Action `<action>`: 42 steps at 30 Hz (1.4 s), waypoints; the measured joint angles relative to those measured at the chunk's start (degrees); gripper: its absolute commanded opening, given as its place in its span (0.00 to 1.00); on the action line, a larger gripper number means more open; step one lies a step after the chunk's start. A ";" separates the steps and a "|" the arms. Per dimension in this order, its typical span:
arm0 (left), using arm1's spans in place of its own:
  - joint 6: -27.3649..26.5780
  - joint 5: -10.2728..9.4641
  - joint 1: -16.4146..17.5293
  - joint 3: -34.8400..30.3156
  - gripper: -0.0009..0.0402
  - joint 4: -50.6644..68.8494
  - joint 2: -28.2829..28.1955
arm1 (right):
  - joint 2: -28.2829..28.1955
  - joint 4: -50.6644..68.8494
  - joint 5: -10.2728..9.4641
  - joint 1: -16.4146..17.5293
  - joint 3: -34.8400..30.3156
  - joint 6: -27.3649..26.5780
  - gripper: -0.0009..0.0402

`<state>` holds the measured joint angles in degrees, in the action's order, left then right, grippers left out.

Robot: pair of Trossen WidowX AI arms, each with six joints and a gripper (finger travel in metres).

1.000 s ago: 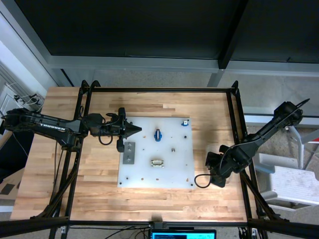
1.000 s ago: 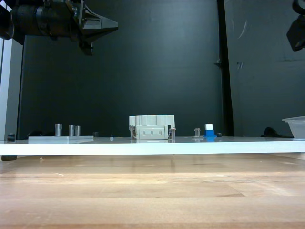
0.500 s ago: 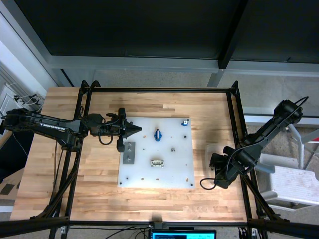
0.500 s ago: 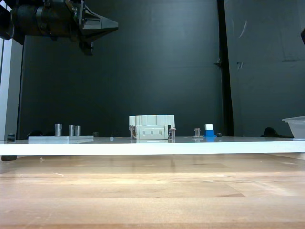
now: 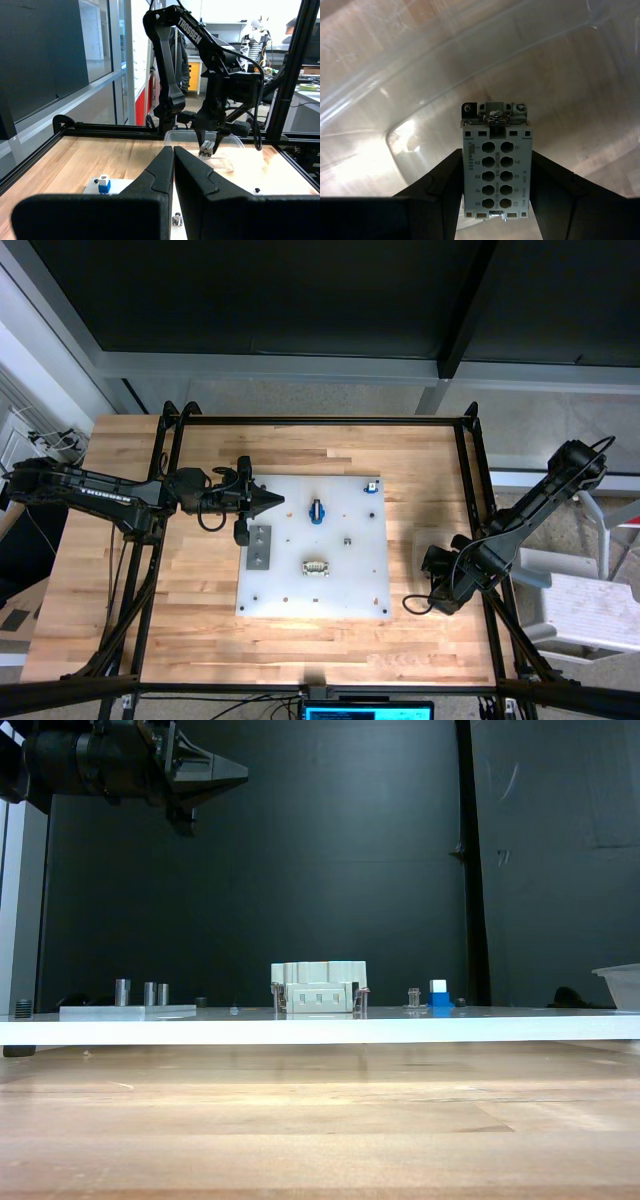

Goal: Remove the HAN10-E connector and place it in the container

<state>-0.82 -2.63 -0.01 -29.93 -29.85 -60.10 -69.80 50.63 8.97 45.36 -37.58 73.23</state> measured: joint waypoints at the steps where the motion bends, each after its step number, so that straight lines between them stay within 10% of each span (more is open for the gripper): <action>1: 0.02 0.00 0.00 -0.02 0.02 0.00 0.00 | 0.00 -0.11 0.20 0.00 0.26 0.02 0.15; 23: 0.02 -0.02 0.00 0.00 0.02 0.00 0.00 | -0.04 -0.44 1.01 0.04 1.44 1.40 0.65; 42: 0.00 -0.02 0.00 0.00 0.02 0.00 0.00 | -0.04 2.10 1.44 0.04 -1.09 1.25 0.67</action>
<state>-0.82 -2.66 -0.01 -29.93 -29.85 -60.10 -69.84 52.73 10.41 45.41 -38.68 74.48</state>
